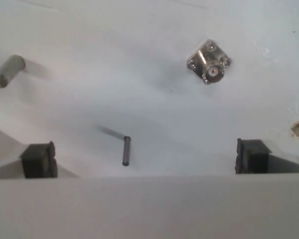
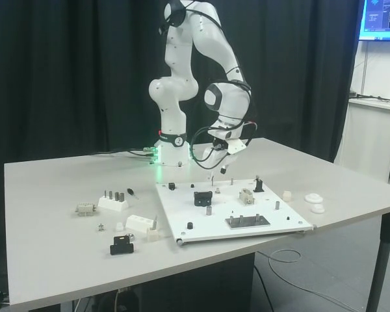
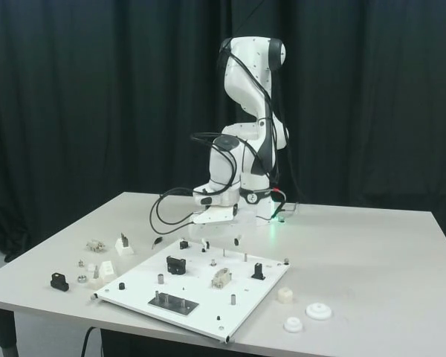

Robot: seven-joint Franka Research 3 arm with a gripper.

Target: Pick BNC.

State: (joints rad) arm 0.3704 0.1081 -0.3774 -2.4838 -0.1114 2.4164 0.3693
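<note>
Above the far edge of the white board (image 2: 281, 221), the gripper (image 1: 144, 158) hovers with its two black fingers (image 1: 39, 160) spread wide and nothing between them. The BNC connector (image 1: 209, 63) sits on the board ahead of the fingers and off to one side, so the arm likely must shift over before descending. A thin pin (image 1: 126, 150) stands between the fingers.

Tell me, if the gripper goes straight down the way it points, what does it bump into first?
Probably just the white board. The gripper is open, and between its fingers lies only a thin pin. The BNC connector sits off to one side, though depth is hard to judge.
</note>
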